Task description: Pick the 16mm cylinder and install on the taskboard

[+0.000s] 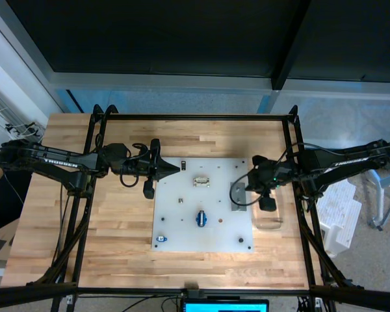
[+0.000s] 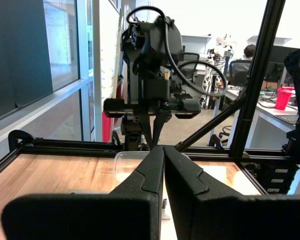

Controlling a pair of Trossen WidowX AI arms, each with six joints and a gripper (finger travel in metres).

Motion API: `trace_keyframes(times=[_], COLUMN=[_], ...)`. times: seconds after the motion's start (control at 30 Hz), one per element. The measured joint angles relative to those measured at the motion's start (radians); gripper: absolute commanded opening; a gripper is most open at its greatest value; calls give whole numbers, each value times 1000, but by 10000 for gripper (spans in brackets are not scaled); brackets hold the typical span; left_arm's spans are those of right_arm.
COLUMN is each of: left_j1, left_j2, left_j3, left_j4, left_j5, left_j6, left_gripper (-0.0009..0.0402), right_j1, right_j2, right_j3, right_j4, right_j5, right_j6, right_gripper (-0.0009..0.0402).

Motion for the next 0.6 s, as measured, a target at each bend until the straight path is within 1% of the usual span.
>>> trace_keyframes(times=[0.27, 0.37, 0.47, 0.6], left_j1=[0, 0, 0, 0], left_j2=[0, 0, 0, 0], left_j3=[0, 0, 0, 0], left_j4=[0, 0, 0, 0], left_j5=[0, 0, 0, 0], left_j6=[0, 0, 0, 0], left_gripper=[0, 0, 0, 0], right_j1=[74, 92, 106, 127], right_j2=[0, 0, 0, 0], right_j3=[0, 0, 0, 0], right_j4=[-196, -251, -293, -339], right_j5=[0, -1, -3, -5], right_j6=[55, 58, 60, 95], right_gripper=[1, 9, 33, 81])
